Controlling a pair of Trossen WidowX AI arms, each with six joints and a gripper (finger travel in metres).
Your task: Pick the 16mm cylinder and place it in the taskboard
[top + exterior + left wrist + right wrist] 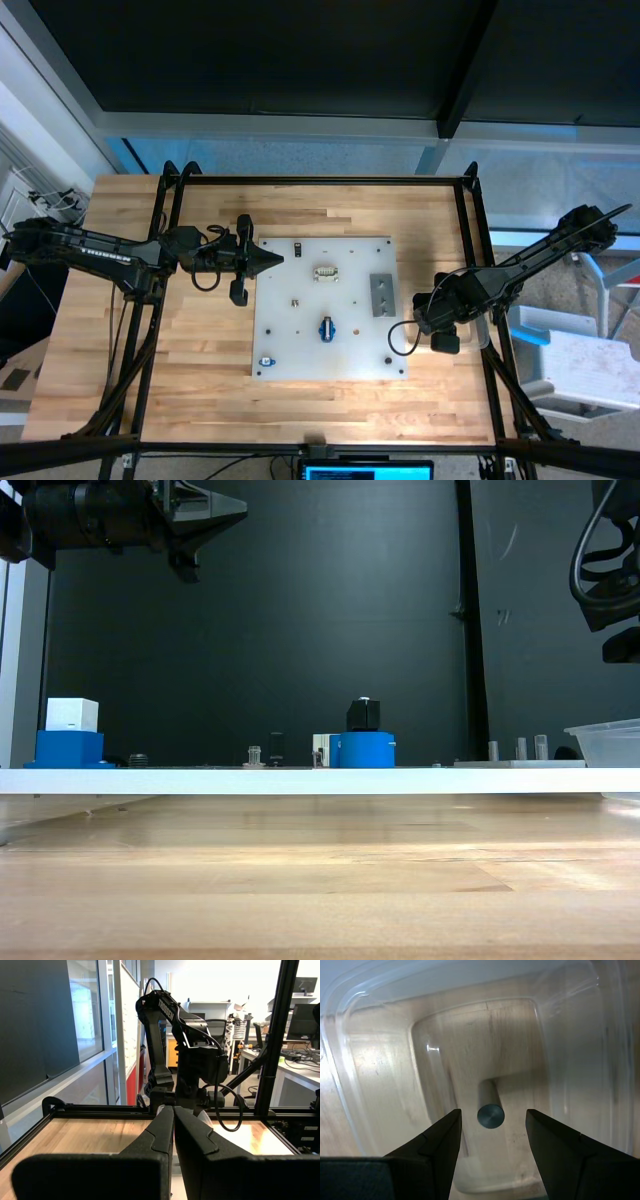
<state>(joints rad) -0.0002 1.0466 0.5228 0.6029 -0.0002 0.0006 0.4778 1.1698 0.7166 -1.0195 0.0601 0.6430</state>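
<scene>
Right claw [493, 1113] spread above 16mm cylinder [490, 1116] in tray [350, 1060]; left claw [274, 257] clenched, level, over taskboard [300, 345] edge.

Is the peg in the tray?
In: dark-grey round peg inside clear plastic tray, under open right gripper; shut left gripper over white taskboard edge.

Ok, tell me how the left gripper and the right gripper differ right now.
The left gripper is shut; the right gripper is open. The left gripper points level above the taskboard edge; the right gripper points down into the clear tray, fingers either side of the 16mm cylinder. Both hold nothing.
</scene>
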